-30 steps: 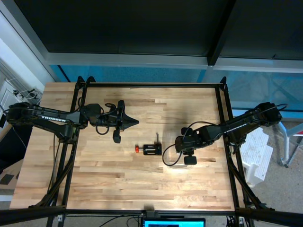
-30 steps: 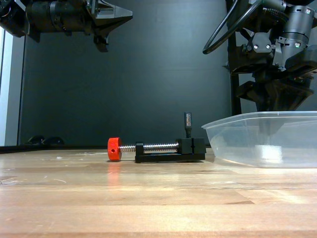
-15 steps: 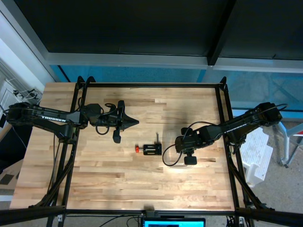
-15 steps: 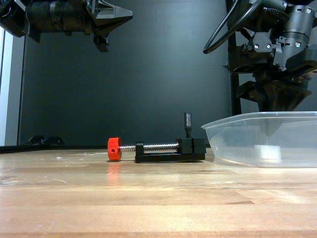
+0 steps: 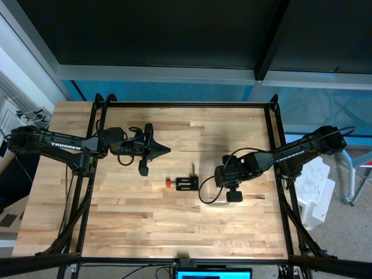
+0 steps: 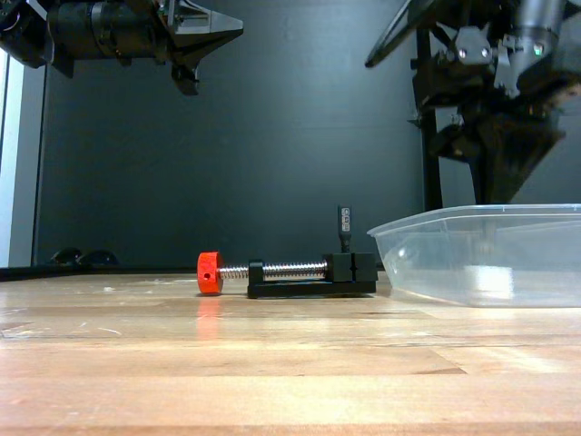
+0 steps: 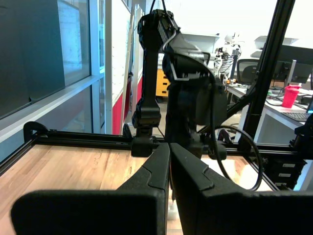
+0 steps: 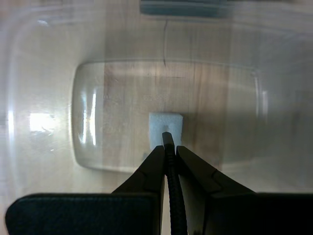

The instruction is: Pick the usb-c connector and install on the hub

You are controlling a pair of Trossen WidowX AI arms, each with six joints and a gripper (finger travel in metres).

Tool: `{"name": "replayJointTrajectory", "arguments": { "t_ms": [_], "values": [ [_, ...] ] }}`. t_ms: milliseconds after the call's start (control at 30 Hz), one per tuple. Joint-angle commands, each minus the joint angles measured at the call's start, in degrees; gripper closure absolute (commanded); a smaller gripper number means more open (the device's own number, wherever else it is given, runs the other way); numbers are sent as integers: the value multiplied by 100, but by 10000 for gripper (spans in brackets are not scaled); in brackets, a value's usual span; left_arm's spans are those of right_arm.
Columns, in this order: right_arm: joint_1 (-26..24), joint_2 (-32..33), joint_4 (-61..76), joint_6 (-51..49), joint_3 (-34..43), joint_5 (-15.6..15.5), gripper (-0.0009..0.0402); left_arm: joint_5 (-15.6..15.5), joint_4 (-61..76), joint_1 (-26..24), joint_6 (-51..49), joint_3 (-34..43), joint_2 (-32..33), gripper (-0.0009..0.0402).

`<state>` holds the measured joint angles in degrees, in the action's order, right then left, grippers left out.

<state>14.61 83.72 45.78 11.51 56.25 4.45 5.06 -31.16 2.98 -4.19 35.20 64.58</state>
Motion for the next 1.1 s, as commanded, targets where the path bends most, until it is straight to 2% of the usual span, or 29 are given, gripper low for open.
{"name": "replayJointTrajectory", "arguments": {
  "t_ms": [33, 300, 633, 800, 933, 1100],
  "values": [
    [-11, -9, 431, -4, 372, 0, 393, 0, -2, 2, 0, 0, 2, 393],
    [-11, 28, 1362, -181, 1213, 4, 393, 0, -2, 0, 0, 0, 2, 393],
    [-15, 153, 2094, -492, 1679, 15, 393, 0, -2, 2, 0, 0, 2, 393],
    [-13, 417, 2208, -330, 1869, -26, 393, 0, -2, 2, 0, 0, 2, 393],
    [-90, 728, 2251, -267, 2164, -267, 393, 0, -2, 0, 0, 0, 2, 393],
    [-197, 1073, 2347, -142, 2522, -273, 393, 0, -2, 0, 0, 0, 2, 393]
  ]
}}
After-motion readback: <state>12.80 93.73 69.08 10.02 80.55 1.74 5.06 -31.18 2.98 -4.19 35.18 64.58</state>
